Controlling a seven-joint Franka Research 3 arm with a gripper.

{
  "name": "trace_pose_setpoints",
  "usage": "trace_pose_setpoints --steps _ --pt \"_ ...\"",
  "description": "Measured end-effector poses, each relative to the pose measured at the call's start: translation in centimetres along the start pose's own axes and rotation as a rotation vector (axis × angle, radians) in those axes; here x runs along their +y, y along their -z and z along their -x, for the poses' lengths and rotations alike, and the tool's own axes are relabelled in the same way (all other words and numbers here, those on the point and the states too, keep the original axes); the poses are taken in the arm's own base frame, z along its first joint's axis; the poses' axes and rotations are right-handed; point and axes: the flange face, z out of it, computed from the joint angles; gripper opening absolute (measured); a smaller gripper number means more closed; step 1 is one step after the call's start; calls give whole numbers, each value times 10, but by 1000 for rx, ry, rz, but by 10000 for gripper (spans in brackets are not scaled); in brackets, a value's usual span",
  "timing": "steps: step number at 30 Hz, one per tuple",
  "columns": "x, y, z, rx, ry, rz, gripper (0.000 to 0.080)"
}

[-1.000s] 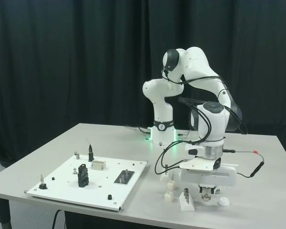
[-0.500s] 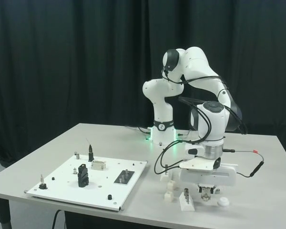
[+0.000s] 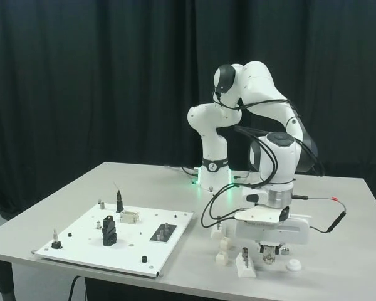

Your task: Insert waterproof.

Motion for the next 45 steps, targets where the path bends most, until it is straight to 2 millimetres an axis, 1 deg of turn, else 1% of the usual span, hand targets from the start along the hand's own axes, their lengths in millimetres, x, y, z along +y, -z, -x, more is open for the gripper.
trace_pose_setpoints --steps 6,15,22,34,45 --pt "1 2 -3 7 9 0 323" --pt "1 7 -7 27 97 2 323" --pt "4 14 -15 37 171 5 323" --pt "27 28 -40 40 250 83 323" --pt "51 36 -57 25 334 163 323"
